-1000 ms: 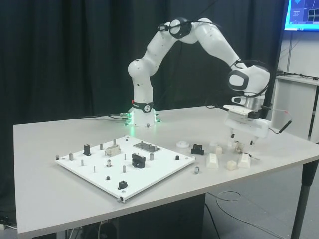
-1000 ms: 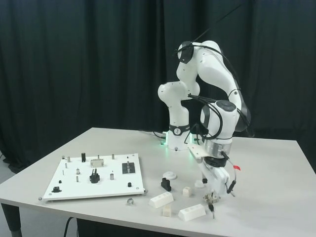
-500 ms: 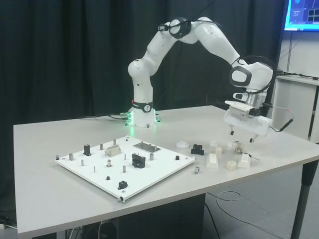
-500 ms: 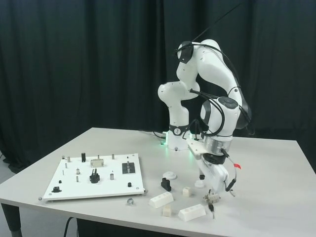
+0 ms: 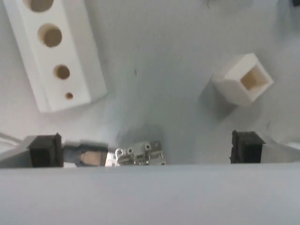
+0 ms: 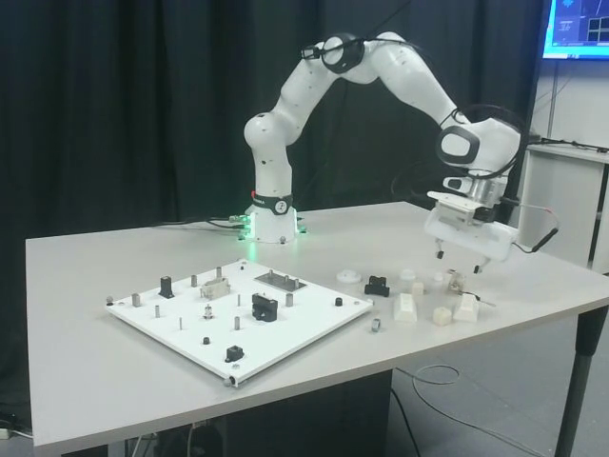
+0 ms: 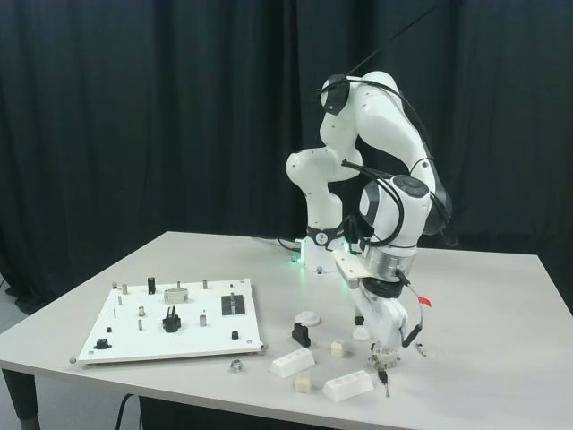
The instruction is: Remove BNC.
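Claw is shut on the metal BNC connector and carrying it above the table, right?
No. The wrist view shows the claw open, its fingers apart, and the metal BNC connector lying loose on the grey table between them, not carried. The claw is above the table, as you say.

In the wrist view, the BNC connector [image 5: 136, 155] is half hidden behind the grey band; the holed white block [image 5: 54, 51] is cut off.
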Robot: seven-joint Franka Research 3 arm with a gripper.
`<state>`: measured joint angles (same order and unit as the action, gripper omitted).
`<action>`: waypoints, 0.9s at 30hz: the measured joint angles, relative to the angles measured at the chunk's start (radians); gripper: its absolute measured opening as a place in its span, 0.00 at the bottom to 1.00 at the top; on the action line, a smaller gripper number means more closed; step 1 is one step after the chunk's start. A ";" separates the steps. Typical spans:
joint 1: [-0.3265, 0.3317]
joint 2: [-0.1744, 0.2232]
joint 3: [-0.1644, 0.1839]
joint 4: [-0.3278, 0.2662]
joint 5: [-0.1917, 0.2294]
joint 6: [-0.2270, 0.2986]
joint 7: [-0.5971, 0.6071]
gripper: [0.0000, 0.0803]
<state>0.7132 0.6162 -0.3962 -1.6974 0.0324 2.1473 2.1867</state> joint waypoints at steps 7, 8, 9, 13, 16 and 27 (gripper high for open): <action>-0.009 0.000 -0.001 0.005 -0.013 -0.001 -0.003 1.00; -0.010 0.000 -0.001 0.006 -0.016 -0.002 -0.003 1.00; -0.012 0.000 -0.001 0.007 -0.019 -0.003 -0.004 1.00; -0.017 -0.001 -0.001 0.013 -0.027 -0.011 -0.008 1.00; -0.020 -0.001 -0.001 0.020 -0.029 -0.018 -0.011 1.00; -0.027 -0.002 -0.001 0.033 -0.034 -0.032 -0.018 1.00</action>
<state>0.6867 0.6142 -0.3974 -1.6646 -0.0017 2.1151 2.1685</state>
